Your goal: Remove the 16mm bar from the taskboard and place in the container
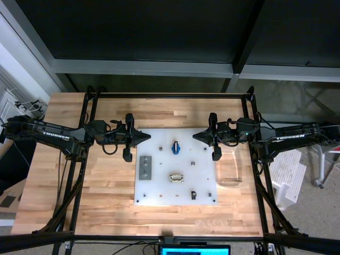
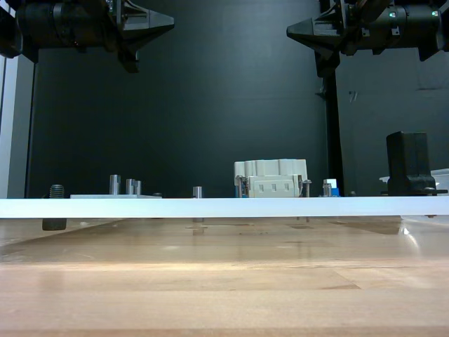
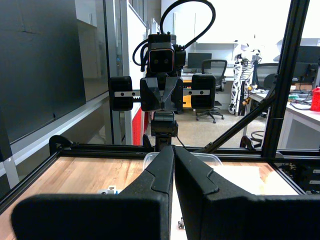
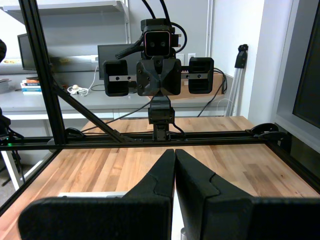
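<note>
The white taskboard lies flat at the table's middle, carrying a grey metal block, a blue knob and a beige connector. Short metal pegs stand on the block; I cannot tell which one is the 16mm bar. The clear container sits just off the board's right edge. My left gripper hovers shut above the board's far left corner. Facing it, my right gripper hovers shut over the far right part. Neither holds anything.
A black block stands near the board's front right. A black metal frame runs along the table's sides and back. The right arm faces the left wrist camera; the left arm faces the right one.
</note>
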